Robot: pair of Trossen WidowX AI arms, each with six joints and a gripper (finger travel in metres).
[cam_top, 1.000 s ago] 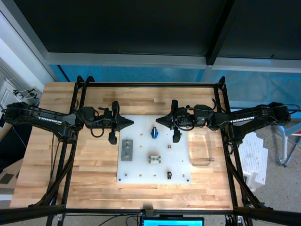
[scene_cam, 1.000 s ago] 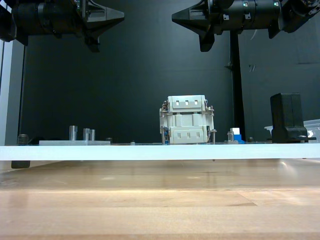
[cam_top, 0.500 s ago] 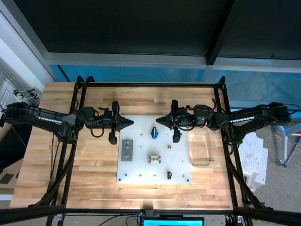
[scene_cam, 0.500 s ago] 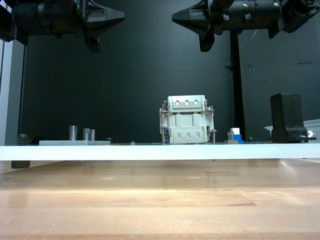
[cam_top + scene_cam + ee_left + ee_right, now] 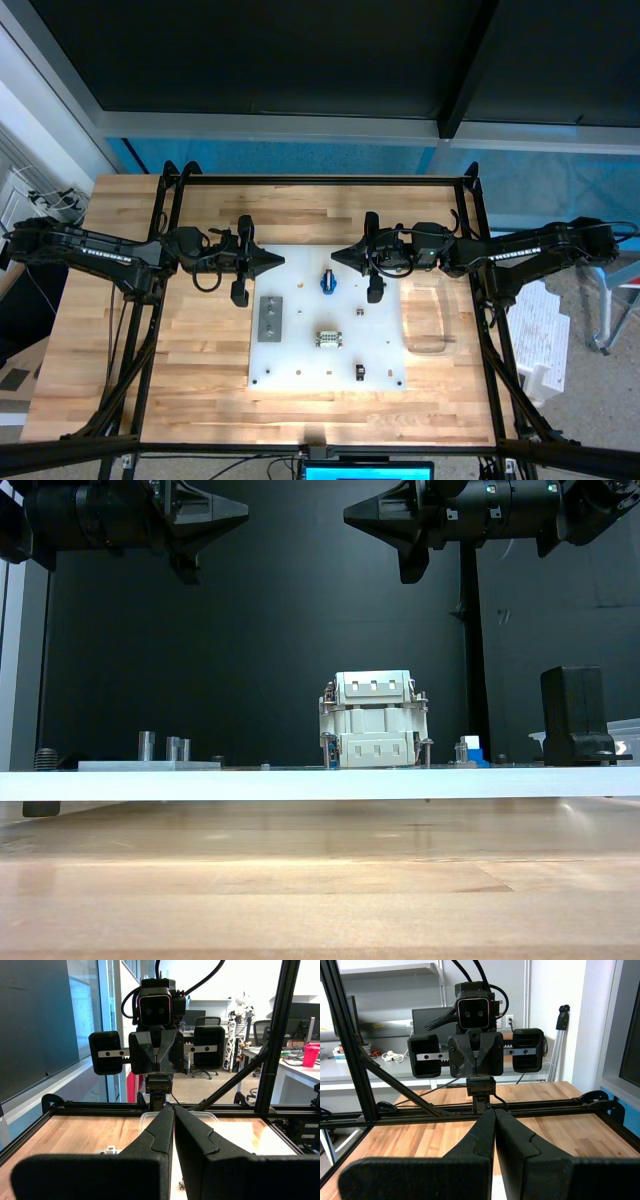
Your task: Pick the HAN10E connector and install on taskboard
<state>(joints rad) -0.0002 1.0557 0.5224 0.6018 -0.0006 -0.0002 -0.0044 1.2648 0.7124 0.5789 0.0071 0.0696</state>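
Note:
The HAN10E connector (image 5: pixel 327 339) (image 5: pixel 373 720), a small pale beige block with metal ends, sits on the white taskboard (image 5: pixel 300 362) (image 5: pixel 250 784) near its middle. My left gripper (image 5: pixel 277 260) (image 5: pixel 240 514) (image 5: pixel 174 1112) hovers high above the board's far left corner, shut and empty. Facing it from above the board's far right side is my right gripper (image 5: pixel 336 256) (image 5: pixel 350 516) (image 5: pixel 495 1115), also shut and empty. Both are well above the connector and apart from it.
On the board stand a grey metal block (image 5: pixel 270 317) at the left, a small blue part (image 5: pixel 328 282) at the far middle and a small black piece (image 5: pixel 359 372) (image 5: pixel 575 716) near the front. A clear plastic tray (image 5: pixel 432 318) lies right of the board. A black frame (image 5: pixel 320 181) rings the table.

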